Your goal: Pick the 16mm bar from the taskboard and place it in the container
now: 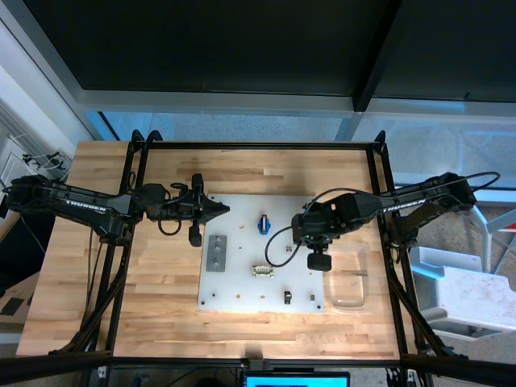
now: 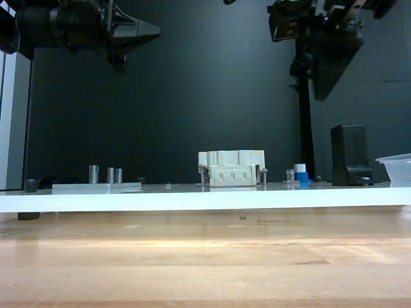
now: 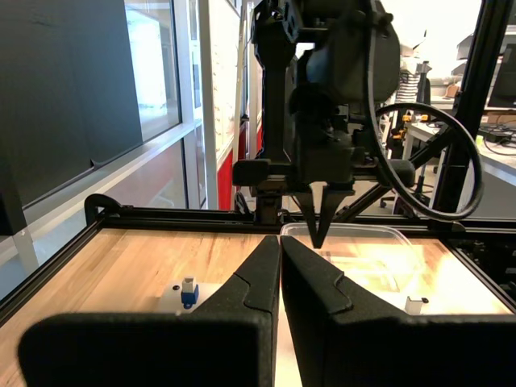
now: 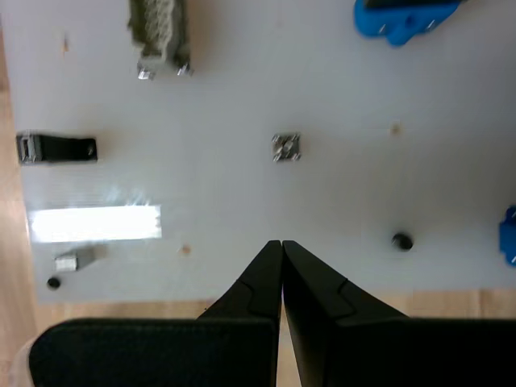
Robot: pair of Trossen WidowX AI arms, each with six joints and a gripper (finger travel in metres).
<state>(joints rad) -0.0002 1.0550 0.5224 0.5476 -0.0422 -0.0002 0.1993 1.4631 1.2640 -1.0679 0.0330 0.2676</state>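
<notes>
Right pincer (image 1: 319, 260) clenched, nothing seen in it, high over taskboard (image 1: 242, 282) right edge. Bar (image 1: 312, 297), seemingly upright, sits just nearward at near-right corner, beside container (image 1: 349, 306). Left pincer (image 1: 225, 209) clenched, far-left, farther off.

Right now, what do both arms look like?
Both arms are matte black with white lettering and looping black cables. The left claw, over the white square taskboard's far-left corner, and the right claw, over its right edge, taper to pointed wedges.

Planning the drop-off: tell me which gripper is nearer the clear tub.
The right gripper, shut, hanging at the taskboard's right edge beside the container; the left gripper, also shut, hovers over the board's far left corner.
</notes>
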